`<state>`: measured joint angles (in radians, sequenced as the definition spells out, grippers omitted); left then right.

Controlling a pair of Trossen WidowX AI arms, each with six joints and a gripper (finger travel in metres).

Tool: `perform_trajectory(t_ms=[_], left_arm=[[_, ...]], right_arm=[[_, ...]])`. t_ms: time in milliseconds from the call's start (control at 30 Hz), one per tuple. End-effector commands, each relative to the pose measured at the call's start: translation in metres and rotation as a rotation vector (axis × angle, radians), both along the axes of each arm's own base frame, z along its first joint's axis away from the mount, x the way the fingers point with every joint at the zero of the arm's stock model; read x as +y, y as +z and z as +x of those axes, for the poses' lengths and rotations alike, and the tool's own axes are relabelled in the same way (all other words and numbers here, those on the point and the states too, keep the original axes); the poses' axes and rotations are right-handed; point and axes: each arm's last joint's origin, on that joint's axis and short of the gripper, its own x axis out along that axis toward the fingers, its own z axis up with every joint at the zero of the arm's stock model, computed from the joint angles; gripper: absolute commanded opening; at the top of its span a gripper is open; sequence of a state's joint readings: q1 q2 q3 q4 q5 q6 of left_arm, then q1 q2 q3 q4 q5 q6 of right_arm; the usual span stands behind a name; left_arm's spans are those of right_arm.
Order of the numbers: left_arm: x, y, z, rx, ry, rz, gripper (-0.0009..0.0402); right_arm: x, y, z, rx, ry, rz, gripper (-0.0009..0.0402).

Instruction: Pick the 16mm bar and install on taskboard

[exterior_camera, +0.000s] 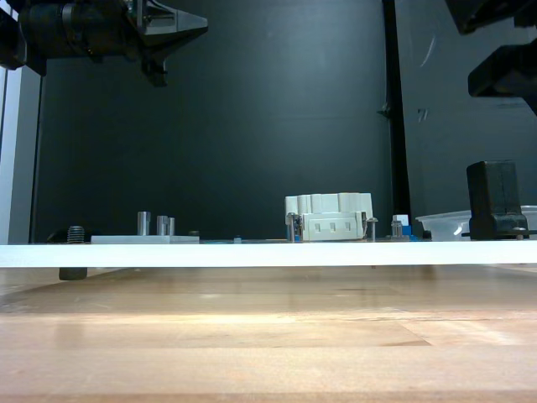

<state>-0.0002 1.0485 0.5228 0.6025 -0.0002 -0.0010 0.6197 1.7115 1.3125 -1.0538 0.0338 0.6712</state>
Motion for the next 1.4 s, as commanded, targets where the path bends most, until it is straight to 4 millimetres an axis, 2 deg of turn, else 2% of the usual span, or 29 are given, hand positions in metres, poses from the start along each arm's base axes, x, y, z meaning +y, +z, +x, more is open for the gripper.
perform_trajectory(t_ms=[33, 467, 600, 833, 1067, 1233, 1400], left_arm=[[0.000, 0.000, 0.000, 0.000, 0.000, 0.000, 0.0000], [0.000, 0.000, 0.000, 0.000, 0.000, 0.000, 0.0000], [0.000, 0.000, 0.000, 0.000, 0.000, 0.000, 0.0000], [0.000, 0.000, 0.000, 0.000, 0.000, 0.000, 0.0000], [0.000, 0.000, 0.000, 0.000, 0.000, 0.000, 0.0000], [0.000, 0.000, 0.000, 0.000, 0.000, 0.000, 0.0000], [0.000, 0.000, 0.000, 0.000, 0.000, 0.000, 0.0000]], right_arm=[[-0.001, 0.006, -0.002, -0.016, -0.002, 0.011, 0.0261], [-0.002, 0.007, -0.002, -0.019, 0.013, 0.010, 0.0261], [-0.009, 0.007, 0.003, -0.039, -0.007, -0.016, 0.0259], [-0.038, 0.012, 0.018, -0.077, 0.022, -0.059, 0.0260], [-0.081, 0.026, 0.027, -0.154, 0.017, -0.067, 0.0260], [-0.116, 0.038, 0.029, -0.229, -0.001, -0.075, 0.0246], [-0.140, 0.051, 0.033, -0.333, 0.010, -0.091, 0.0222]])
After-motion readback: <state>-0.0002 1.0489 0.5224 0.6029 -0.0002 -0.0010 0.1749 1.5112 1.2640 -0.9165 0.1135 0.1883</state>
